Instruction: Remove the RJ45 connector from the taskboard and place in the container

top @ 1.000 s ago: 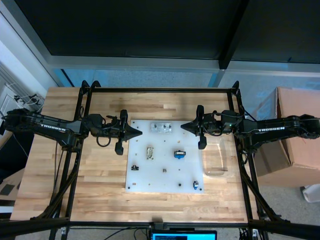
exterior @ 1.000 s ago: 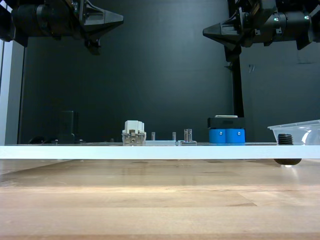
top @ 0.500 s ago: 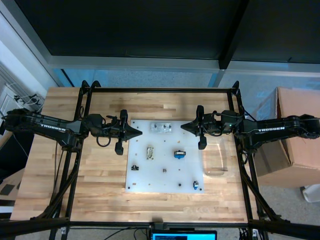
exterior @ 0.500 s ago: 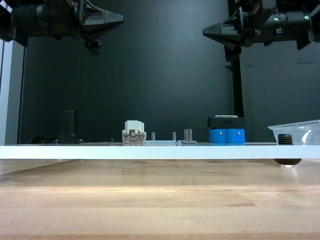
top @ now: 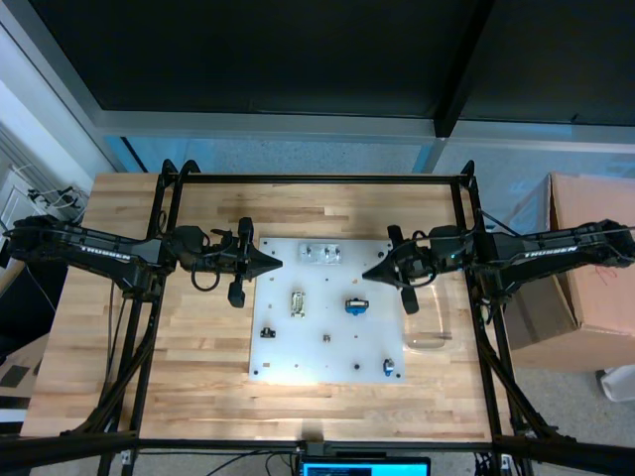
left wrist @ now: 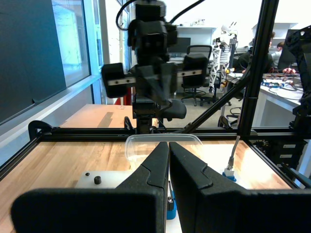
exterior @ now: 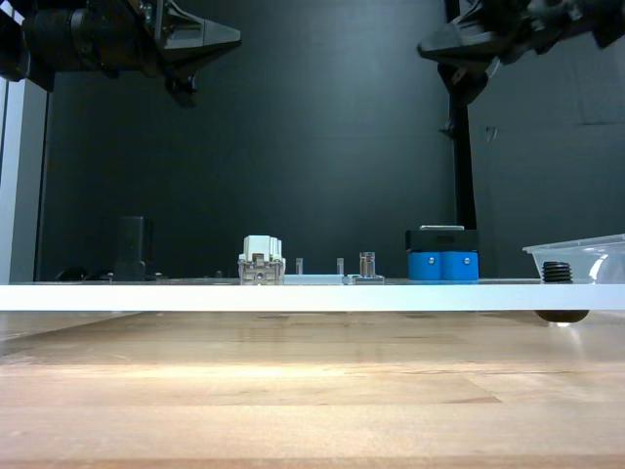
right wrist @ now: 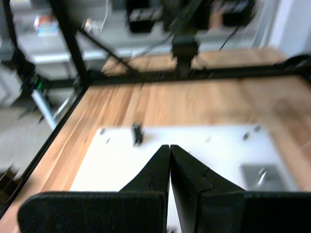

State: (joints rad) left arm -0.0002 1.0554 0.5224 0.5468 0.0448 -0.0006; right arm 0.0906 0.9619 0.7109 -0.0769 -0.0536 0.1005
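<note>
right gripper shifts toward the near edge; connector stays seated

the wooden table (top: 198,377) carries the white taskboard (top: 298,347) at its middle. since half a second ago the right gripper (top: 366,277) has swung from the board's 2 o'clock edge toward 3 o'clock, nearer the near edge of the table. in the low view it now sits higher and further right (exterior: 422,45). it hangs well above the board, its fingers pressed together with nothing between them (right wrist: 169,146). the left gripper (top: 278,264) has not moved. it hovers high over the board's 10 o'clock edge (exterior: 237,37), its fingers likewise pressed together and empty (left wrist: 168,144).

the clear container (top: 429,346) lies just beside the board at 3 o'clock, with the right gripper over its far end. its rim shows in the low view (exterior: 586,244) and the left wrist view (left wrist: 146,138).

the rj45 connector (top: 389,368) is unmoved, in its seat at the board's 5 o'clock corner, well apart from both grippers. from above it is a small blue and pale piece. the left wrist view shows a pale plug upright on a blue base with a grey cable rising from it (left wrist: 229,170). how deep it sits cannot be told.
</note>
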